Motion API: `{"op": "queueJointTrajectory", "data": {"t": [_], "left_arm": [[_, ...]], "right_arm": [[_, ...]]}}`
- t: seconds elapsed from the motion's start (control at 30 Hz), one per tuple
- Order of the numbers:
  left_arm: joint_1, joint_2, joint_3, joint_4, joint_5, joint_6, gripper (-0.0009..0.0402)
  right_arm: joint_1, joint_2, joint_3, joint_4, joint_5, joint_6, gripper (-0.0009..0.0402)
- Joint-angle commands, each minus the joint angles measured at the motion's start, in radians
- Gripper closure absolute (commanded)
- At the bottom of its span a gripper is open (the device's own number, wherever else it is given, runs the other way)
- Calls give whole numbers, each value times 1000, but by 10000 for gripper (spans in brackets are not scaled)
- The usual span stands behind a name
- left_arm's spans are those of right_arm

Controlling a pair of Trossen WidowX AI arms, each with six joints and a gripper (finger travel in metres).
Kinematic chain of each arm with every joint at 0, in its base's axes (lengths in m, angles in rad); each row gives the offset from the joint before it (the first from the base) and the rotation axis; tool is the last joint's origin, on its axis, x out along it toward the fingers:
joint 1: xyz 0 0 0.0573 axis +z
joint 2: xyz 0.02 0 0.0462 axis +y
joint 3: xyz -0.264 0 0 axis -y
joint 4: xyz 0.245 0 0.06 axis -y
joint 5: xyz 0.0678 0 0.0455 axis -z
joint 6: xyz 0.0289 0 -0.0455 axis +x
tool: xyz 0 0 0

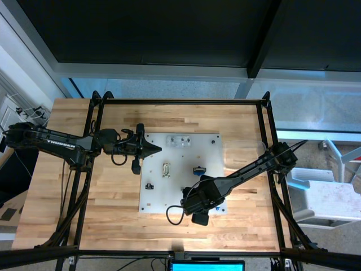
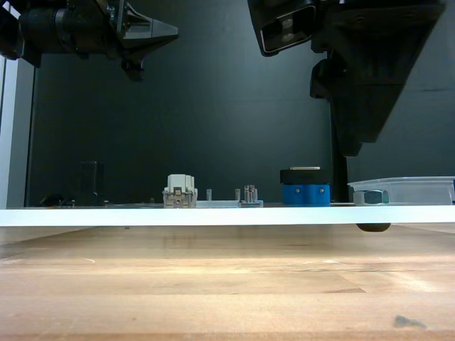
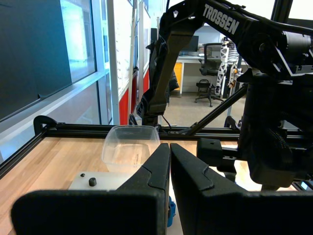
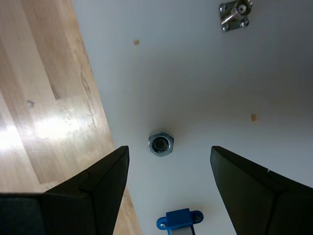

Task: Unfasten the M12 fastener and place in the container

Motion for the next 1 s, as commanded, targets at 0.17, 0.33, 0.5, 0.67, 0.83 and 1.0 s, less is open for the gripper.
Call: {"op": "queueJointTrajectory", "data": {"t": [0.17,0.33,0.5,0.67,0.83,1.0], "left_arm": [[0,0,0,0,0,0,393],[0,0,0,0,0,0,393],[0,0,0,0,0,0,393],[0,0,0,0,0,0,393],[0,0,0,0,0,0,393],[0,0,0,0,0,0,393]], "right_arm": [[3,-1,-35,35,-10,-43,162],[5,-1,-58,56,-9,-41,161],[5,-1,-69,64,-8,-42,161],[3,-1,-92,86,-6,-37,161],[2,-1,-114,111,1,-14,161],[0,-1,-116,118,10,-3,162]]}}
